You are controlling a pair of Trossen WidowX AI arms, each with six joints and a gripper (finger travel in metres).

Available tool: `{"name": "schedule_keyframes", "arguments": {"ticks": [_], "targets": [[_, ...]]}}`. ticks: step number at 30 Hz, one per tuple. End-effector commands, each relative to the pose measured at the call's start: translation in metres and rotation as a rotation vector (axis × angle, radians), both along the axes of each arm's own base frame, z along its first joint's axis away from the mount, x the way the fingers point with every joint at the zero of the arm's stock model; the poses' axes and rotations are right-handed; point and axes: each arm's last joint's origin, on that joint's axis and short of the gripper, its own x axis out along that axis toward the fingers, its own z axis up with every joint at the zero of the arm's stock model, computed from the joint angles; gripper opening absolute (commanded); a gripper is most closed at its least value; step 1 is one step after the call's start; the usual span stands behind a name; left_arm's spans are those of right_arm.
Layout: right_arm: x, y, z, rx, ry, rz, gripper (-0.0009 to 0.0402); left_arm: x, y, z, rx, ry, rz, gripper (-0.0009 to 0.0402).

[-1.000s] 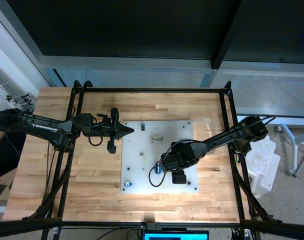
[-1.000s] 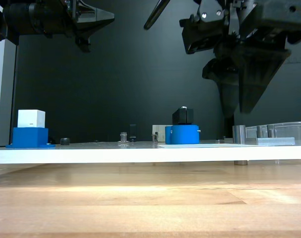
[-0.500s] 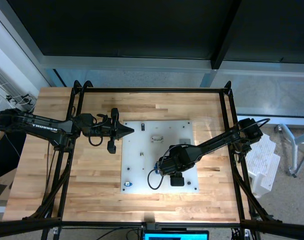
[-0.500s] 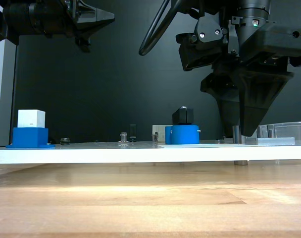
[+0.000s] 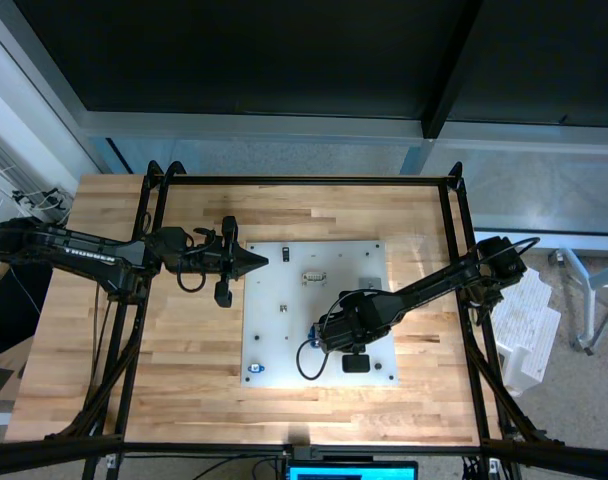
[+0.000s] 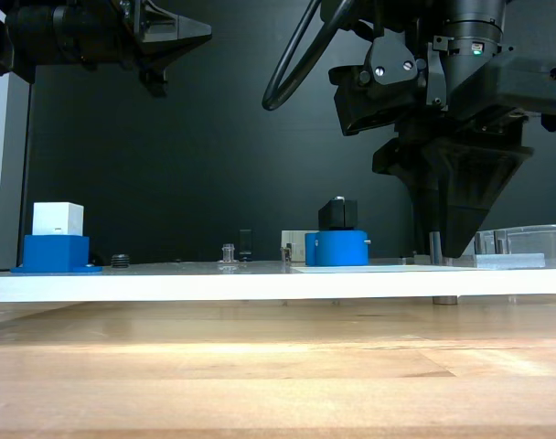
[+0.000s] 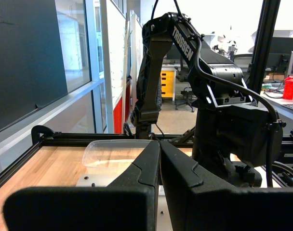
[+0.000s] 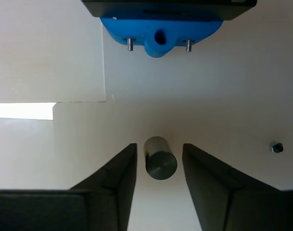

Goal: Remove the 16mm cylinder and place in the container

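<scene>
While the 16mm cylinder (image 8: 160, 164) is upright in its hole on the white board (image 5: 284, 340), just beside the board's blue connector (image 8: 160, 29), nothing's been removed yet. The right gripper (image 8: 159, 154) is low over it, fingers spread either side without gripping, so the grab, lift and drop into the container (image 7: 108, 154) by the board's far right corner are left. Left gripper (image 7: 159, 159) hangs off the board's left edge, fingers pressed together on nothing.
</scene>
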Motion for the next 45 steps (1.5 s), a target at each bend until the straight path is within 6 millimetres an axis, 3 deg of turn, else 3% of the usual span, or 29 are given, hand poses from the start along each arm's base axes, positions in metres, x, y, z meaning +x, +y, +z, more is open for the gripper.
{"name": "schedule_keyframes", "arguments": {"ticks": [1, 15, 35, 45], "targets": [[0.000, 0.000, 0.001, 0.002, -0.003, 0.000, 0.0091, 0.000, 0.000, 0.000, 0.000, -0.001, 0.000, 0.0000], [-0.002, -0.001, 0.008, 0.008, -0.019, -0.001, -0.0001, 0.000, 0.000, 0.000, 0.000, -0.001, 0.000, 0.0000], [-0.032, -0.022, 0.072, 0.044, -0.133, -0.032, 0.0004, 0.000, 0.000, 0.000, 0.000, -0.001, 0.000, 0.0000], [-0.069, -0.045, 0.092, 0.052, -0.205, -0.072, 0.0004, 0.000, 0.000, 0.000, 0.000, -0.001, 0.000, 0.0000]]}}
